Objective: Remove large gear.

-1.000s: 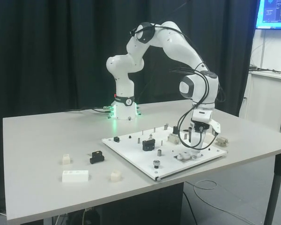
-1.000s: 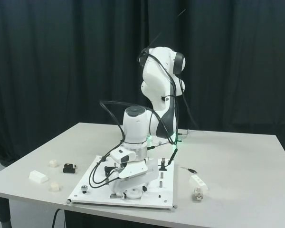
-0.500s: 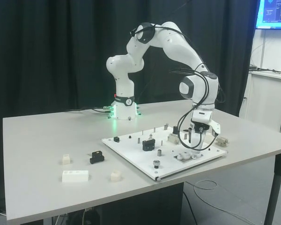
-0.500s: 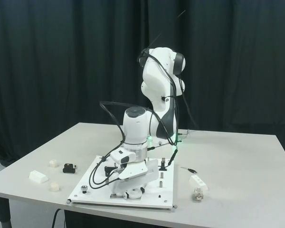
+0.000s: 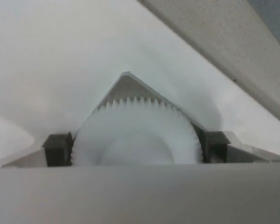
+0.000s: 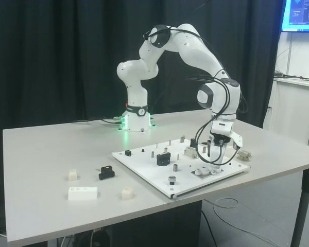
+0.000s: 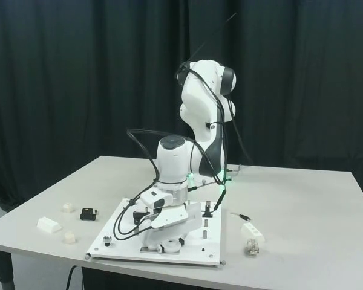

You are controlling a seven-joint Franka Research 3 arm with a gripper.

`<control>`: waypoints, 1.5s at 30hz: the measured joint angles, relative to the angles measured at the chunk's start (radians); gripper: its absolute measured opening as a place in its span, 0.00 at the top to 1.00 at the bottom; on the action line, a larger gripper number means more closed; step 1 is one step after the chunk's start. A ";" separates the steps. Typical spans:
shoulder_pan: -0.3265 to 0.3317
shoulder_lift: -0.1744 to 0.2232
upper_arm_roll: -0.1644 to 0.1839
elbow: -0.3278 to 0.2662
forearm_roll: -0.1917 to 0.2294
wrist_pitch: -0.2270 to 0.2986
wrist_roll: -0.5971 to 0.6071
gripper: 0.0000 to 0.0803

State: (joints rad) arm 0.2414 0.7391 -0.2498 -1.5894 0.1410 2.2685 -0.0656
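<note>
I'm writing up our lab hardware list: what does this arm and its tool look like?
The arm is white, built of rounded, glossy segments with black bands at the joints, on a base lit green. Black cables loop loosely from the forearm down to the wrist. The tool is white with two dark grey fingers.

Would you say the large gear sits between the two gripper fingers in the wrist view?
Yes, the large gear sits between the black fingers, one at each toothed edge.

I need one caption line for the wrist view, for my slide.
Wrist view: pincer fingers on either side of the large white gear on the white board.
</note>
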 joint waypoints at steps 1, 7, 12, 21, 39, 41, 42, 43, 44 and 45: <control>0.000 0.000 0.000 0.001 0.000 -0.001 0.000 0.25; -0.001 -0.001 0.000 0.003 0.000 -0.007 -0.002 0.25; -0.001 -0.001 0.000 0.003 0.000 -0.007 -0.004 0.26; -0.001 -0.002 0.000 0.004 0.000 -0.011 -0.004 0.26; -0.002 -0.004 -0.001 0.012 0.000 -0.027 -0.004 0.26; -0.002 -0.004 -0.001 0.015 0.000 -0.030 -0.004 0.26; -0.002 -0.004 -0.001 0.016 0.000 -0.032 -0.004 0.26; -0.002 -0.004 -0.001 0.017 0.000 -0.034 -0.004 0.26; -0.002 -0.004 -0.001 0.017 0.000 -0.035 -0.004 0.26; -0.002 -0.004 -0.001 0.018 0.000 -0.036 -0.004 0.26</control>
State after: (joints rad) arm 0.2392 0.7349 -0.2509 -1.5713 0.1410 2.2324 -0.0695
